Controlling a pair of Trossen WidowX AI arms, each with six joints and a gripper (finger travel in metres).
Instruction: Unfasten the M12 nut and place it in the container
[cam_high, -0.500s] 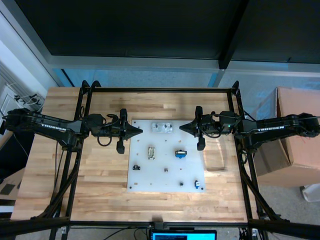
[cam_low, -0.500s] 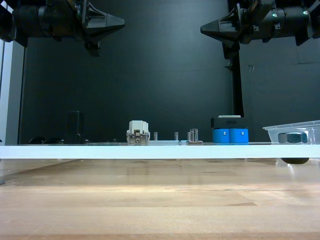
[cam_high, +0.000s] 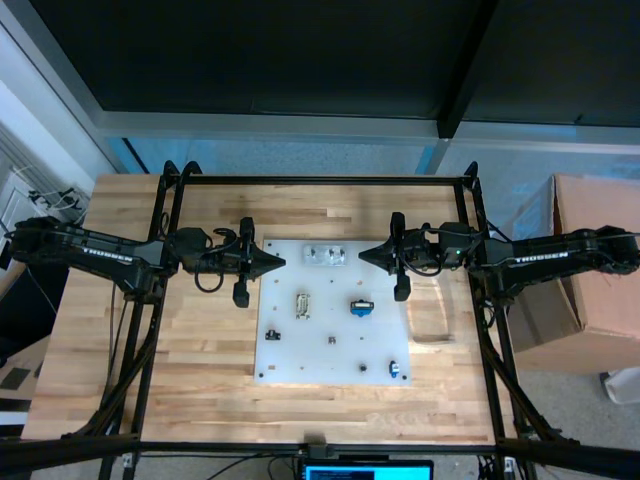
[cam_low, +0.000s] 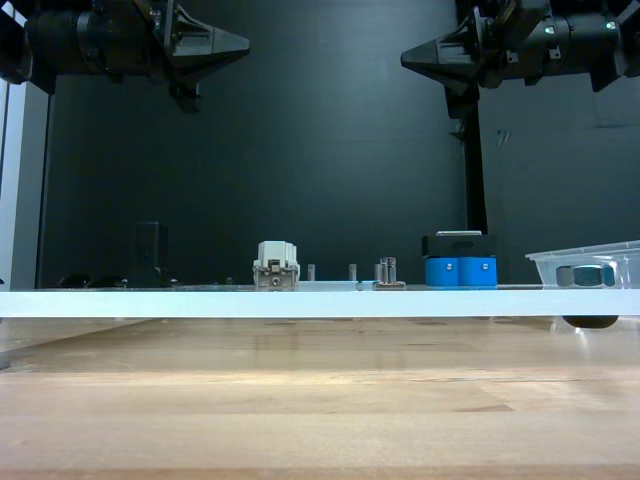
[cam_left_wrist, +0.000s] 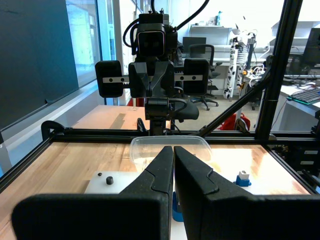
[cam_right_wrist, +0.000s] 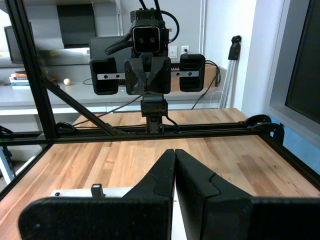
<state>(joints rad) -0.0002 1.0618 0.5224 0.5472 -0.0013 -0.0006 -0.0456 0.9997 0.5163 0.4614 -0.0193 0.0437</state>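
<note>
While the M12 nut (cam_high: 396, 368) seems seated on its stud at five o'clock on the board (cam_high: 300, 350), outside the container (cam_high: 441, 331), the right gripper (cam_high: 361, 254), jaws pressed together at two o'clock like the left gripper (cam_high: 283, 262) at ten, should open and descend squarely over it.

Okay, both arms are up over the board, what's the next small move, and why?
Probably swing the right gripper down toward the near right edge of the white board, above the M12 nut. It hangs shut, high over the board's far right side, the left gripper likewise at far left, and the nut seems to sit on its stud, not in the container.
</note>
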